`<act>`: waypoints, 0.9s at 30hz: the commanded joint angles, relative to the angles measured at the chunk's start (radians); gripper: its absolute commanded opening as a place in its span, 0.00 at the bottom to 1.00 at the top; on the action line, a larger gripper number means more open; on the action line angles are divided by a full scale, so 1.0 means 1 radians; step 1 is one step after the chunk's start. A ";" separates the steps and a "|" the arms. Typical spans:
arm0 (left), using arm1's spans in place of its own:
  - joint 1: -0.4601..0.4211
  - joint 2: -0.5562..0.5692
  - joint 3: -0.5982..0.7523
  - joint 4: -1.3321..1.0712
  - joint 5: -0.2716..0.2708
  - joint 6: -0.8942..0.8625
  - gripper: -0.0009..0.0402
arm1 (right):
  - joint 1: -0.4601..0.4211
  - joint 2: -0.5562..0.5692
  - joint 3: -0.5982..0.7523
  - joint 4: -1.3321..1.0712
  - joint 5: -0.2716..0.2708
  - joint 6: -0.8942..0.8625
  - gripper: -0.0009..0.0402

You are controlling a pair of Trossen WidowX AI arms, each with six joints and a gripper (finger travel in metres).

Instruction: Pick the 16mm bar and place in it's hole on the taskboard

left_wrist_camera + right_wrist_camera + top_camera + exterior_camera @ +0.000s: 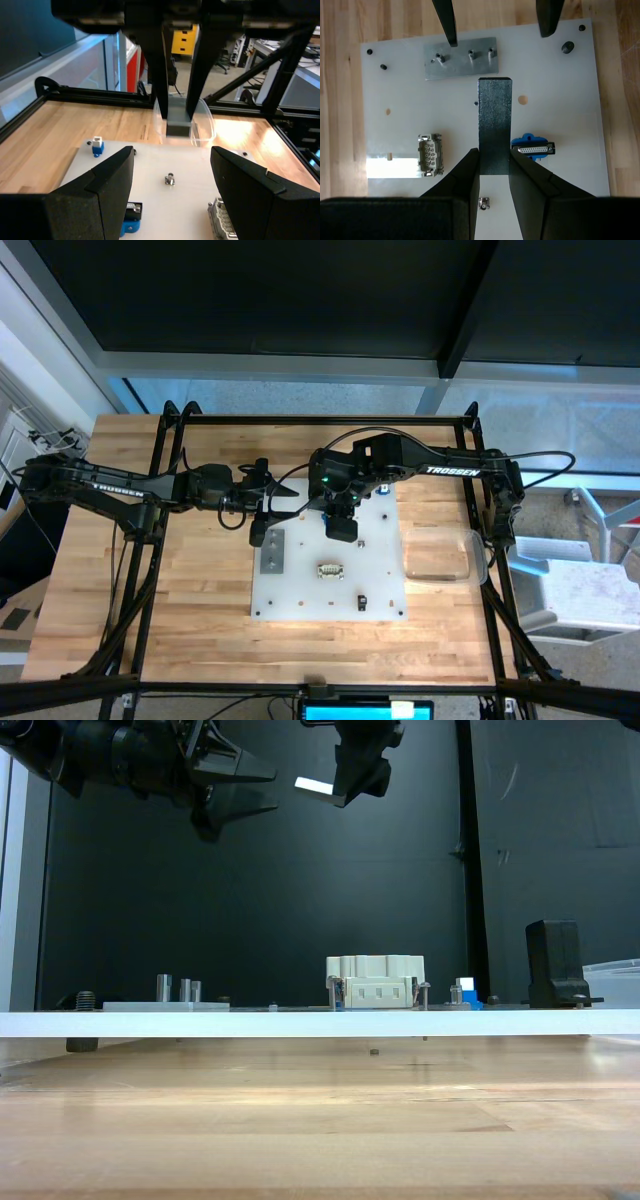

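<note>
left arm (110,490) stretches inward, nearly level, its left gripper (272,510) high in the air with fingers (107,192) spread wide. right arm (450,468) bends in from its edge, right gripper (338,512) pointing straight down, pinching the 16mm bar (495,120) aloft.

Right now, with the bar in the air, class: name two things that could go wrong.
The right claw grips the 16mm bar at one end, high above the taskboard; it might tilt or slip. The open left claw hovers close by; lowering could clip it.
</note>
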 commanded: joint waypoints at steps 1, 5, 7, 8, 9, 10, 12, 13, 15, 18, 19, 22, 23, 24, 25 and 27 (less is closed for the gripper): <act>0.000 0.000 0.000 0.001 0.000 -0.002 0.54 | -0.002 0.014 0.000 0.031 0.000 -0.005 0.03; 0.000 0.001 0.000 -0.008 0.005 -0.002 0.54 | -0.005 0.022 -0.001 0.077 0.000 -0.015 0.03; 0.000 0.000 0.000 -0.008 0.008 -0.002 0.54 | -0.009 0.022 -0.002 0.083 0.001 -0.016 0.03; 0.000 0.000 0.000 -0.009 0.008 -0.002 0.54 | -0.011 0.022 -0.002 0.089 0.001 -0.016 0.03; 0.000 0.000 0.000 -0.010 0.010 -0.002 0.54 | -0.012 0.022 -0.002 0.097 0.001 -0.017 0.03; 0.000 0.000 0.000 -0.010 0.010 -0.002 0.54 | -0.013 0.022 -0.002 0.109 0.001 -0.017 0.03; 0.000 0.000 0.000 -0.010 0.018 -0.002 0.54 | -0.016 0.022 -0.002 0.136 0.001 -0.018 0.03; 0.000 0.000 0.000 -0.010 0.020 -0.002 0.54 | -0.016 0.022 -0.002 0.146 0.000 -0.018 0.03; 0.000 0.000 0.000 -0.009 0.020 -0.002 0.54 | -0.018 0.022 -0.002 0.157 0.000 -0.019 0.03; 0.000 0.000 0.000 -0.007 0.019 -0.002 0.54 | -0.020 0.022 -0.002 0.160 0.000 -0.022 0.03; 0.000 0.000 0.000 -0.007 0.020 -0.002 0.54 | -0.020 0.022 -0.002 0.161 0.000 -0.021 0.03; 0.000 0.000 0.000 -0.005 0.019 -0.002 0.54 | -0.021 0.022 -0.002 0.161 0.000 -0.022 0.03; 0.000 0.000 0.000 -0.001 0.019 -0.002 0.54 | -0.021 0.022 -0.002 0.161 -0.002 -0.023 0.03; 0.000 0.000 0.000 0.004 0.019 -0.002 0.54 | -0.021 0.022 -0.002 0.161 -0.002 -0.024 0.03; 0.000 -0.001 0.003 0.006 0.019 -0.002 0.54 | -0.021 0.022 -0.002 0.161 -0.003 -0.024 0.03; 0.000 0.000 0.020 -0.006 0.024 0.000 0.53 | -0.021 0.022 -0.002 0.164 -0.002 -0.025 0.03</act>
